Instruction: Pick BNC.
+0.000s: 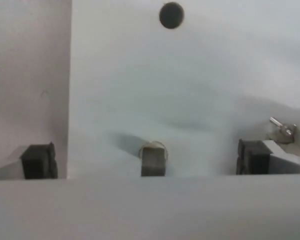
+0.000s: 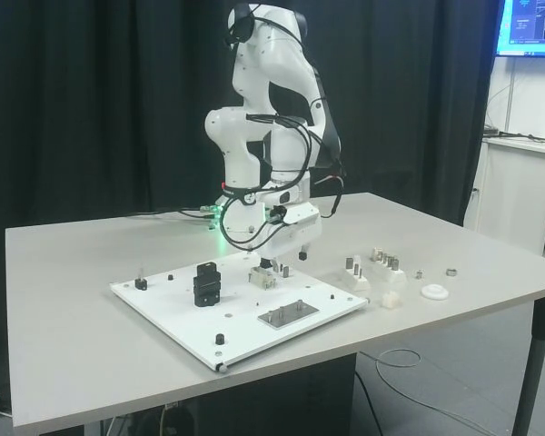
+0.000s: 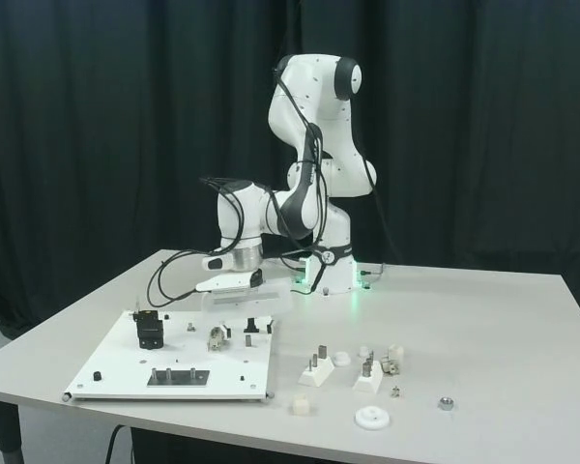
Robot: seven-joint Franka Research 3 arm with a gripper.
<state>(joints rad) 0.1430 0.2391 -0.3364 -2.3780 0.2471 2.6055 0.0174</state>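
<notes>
Gripper [image 1: 145,160] spread wide, holding nothing, low over the white board [image 2: 163,304]. BNC [image 1: 153,159] stood upright on the board between the two fingertips [image 1: 39,161], touching neither, near the board's middle, inboard of its edges. Black block [image 2: 206,282] sat apart, nearer the board's other end.

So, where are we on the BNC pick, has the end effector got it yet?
Not yet. Done: the approach looks finished, as the end effector sits over the white board with its fingers open on either side of the BNC. In hand: nothing, since neither finger touches the BNC. Left: close on it and lift it off the board.
</notes>
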